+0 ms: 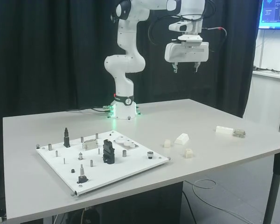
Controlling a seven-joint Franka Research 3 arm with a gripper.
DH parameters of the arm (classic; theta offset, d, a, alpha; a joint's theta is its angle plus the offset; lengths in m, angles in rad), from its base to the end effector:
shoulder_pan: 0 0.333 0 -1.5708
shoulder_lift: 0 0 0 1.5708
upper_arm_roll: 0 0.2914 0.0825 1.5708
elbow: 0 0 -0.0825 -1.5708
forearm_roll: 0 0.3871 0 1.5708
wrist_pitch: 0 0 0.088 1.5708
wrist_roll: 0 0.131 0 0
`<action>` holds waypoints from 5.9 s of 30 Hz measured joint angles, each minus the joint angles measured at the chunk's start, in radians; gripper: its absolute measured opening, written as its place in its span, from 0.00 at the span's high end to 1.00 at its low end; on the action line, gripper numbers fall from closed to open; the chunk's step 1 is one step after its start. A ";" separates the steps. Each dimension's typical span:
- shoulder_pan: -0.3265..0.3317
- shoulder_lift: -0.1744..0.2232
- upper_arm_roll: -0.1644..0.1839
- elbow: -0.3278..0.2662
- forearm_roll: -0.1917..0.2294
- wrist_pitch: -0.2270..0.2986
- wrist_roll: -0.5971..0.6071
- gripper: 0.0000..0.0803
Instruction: Pick waterproof.
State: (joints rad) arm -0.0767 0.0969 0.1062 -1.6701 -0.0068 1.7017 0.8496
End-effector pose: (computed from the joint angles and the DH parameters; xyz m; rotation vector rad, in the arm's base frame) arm 0.5851 0.0146 0.4843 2.8581 -1.2408 -0.0937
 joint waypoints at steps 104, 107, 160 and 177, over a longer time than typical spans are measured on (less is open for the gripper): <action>0.306 0.168 0.020 0.085 0.080 0.181 -0.229 0.00; 0.331 0.189 0.020 0.102 0.072 0.181 -0.228 0.00; 0.659 0.530 -0.083 0.129 0.002 0.424 -0.154 0.00; 0.736 0.591 -0.148 0.130 0.011 0.510 -0.144 0.00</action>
State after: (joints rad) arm 0.6592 0.6876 -0.0415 -1.5397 0.0046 2.2116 0.7059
